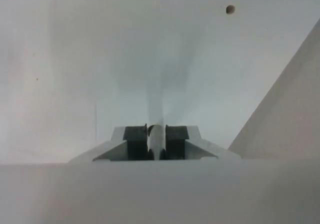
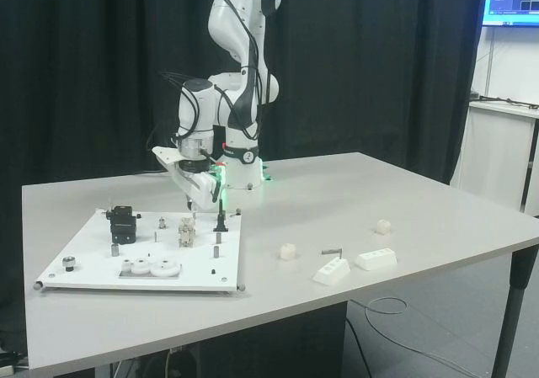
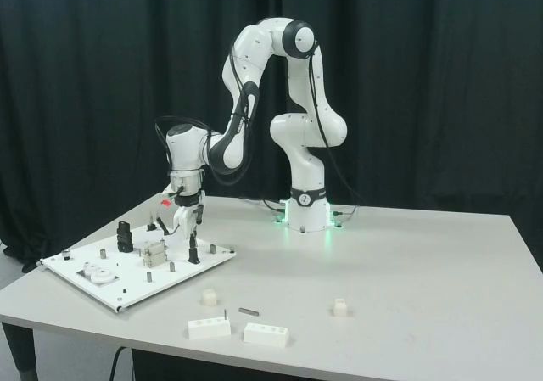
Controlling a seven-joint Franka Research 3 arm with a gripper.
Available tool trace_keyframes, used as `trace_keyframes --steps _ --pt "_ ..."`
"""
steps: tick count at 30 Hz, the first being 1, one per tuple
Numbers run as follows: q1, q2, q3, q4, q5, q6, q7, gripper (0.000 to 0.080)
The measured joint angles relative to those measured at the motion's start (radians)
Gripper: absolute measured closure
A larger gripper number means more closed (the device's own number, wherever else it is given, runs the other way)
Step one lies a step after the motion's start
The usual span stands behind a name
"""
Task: Insert round peg 2.
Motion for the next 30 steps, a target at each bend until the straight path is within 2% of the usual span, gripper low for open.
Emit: trace_keyframes --steps 14,30 --pt "0.002 0.003 0.005 -0.004 0.025 0.002 0.000 0.0731" --pt "0.005 0.005 0.003 -0.004 0.026 0.001 0.000 0.0731"
